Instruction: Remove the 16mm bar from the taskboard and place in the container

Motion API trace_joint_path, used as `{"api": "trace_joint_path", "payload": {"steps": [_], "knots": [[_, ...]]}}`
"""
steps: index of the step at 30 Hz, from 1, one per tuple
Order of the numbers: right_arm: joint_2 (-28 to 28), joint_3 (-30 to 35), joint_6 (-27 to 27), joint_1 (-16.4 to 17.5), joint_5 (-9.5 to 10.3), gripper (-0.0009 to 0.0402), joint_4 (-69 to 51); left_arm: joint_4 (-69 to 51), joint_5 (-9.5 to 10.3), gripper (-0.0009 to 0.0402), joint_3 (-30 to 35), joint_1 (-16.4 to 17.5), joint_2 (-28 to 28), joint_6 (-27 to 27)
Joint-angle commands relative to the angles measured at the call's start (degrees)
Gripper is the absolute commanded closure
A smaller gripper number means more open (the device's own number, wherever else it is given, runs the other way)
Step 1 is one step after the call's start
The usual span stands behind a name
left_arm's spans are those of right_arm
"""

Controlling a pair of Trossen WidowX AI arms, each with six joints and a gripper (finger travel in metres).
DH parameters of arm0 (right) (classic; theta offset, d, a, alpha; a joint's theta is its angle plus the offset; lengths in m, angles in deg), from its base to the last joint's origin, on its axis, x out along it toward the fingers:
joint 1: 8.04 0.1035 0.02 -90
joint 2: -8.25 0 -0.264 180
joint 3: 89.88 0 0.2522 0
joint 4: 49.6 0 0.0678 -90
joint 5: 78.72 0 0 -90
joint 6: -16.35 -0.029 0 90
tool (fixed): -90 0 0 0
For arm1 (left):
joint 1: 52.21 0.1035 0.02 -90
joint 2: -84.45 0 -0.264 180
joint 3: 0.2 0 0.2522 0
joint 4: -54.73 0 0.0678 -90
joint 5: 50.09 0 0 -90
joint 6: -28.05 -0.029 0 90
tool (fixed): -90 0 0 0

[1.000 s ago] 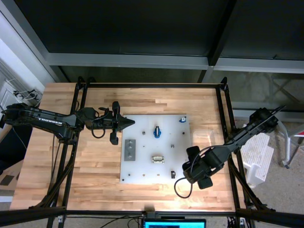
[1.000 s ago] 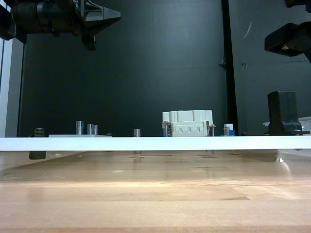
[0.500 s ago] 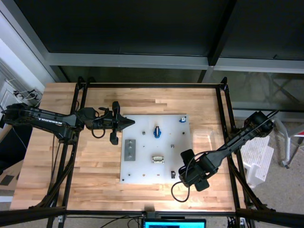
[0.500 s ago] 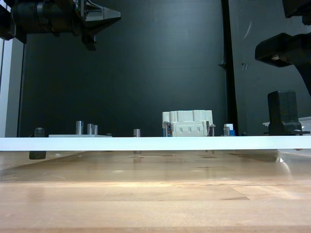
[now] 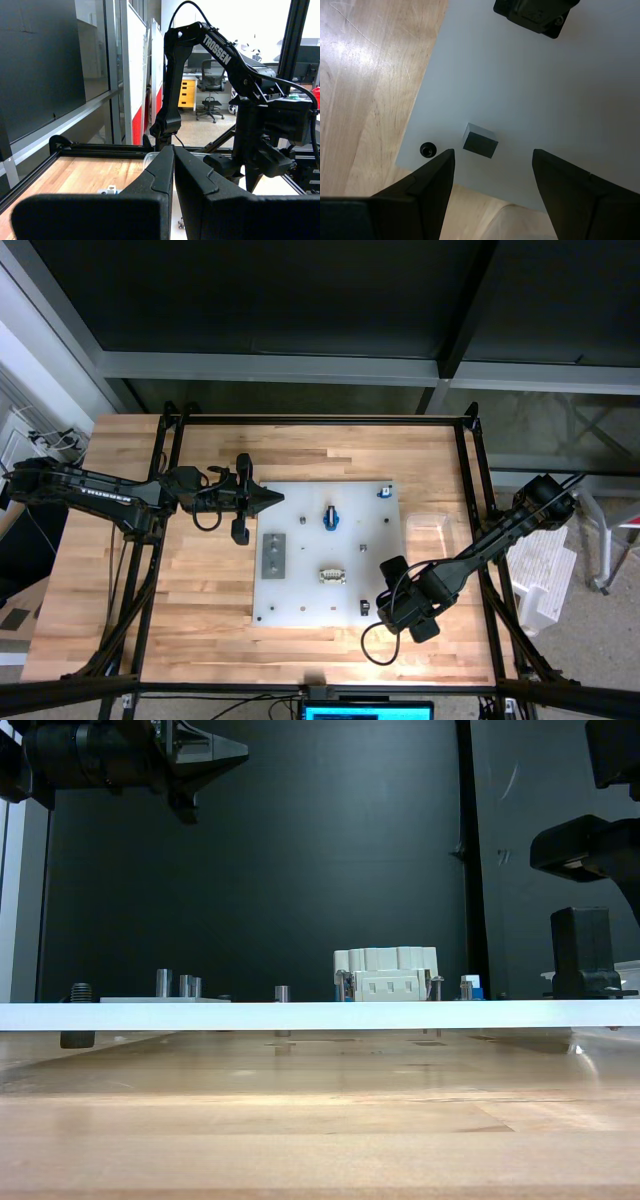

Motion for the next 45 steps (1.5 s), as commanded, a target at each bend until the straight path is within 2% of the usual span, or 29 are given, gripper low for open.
{"api": "trace_joint_path", "payload": {"steps": [1,15,26,36,45], "knots": [[0.0,-0.2,-0.1,0.0,-0.02,0.0208,0.1,0.0,-0.02,0.0393,0.0,0.0,0.0,0.0],[0.0,-2.4,-0.1,0.2,0.48,0.0303,3.6,0.0,-0.02,0.0393,0.0,0.0,0.0,0.0],[-0.2,-2.6,-0.1,0.1,0.48,0.0396,3.3,0.0,-0.02,0.0393,0.0,0.0,0.0,0.0],[-1.7,-2.6,-0.3,0.0,0.46,0.0392,1.0,0.0,-0.02,0.0393,0.0,0.0,0.0,0.0],[-6.0,-2.9,-1.0,0.2,0.46,0.0393,-1.2,0.0,-0.02,0.0393,0.0,0.0,0.0,0.0]]}}
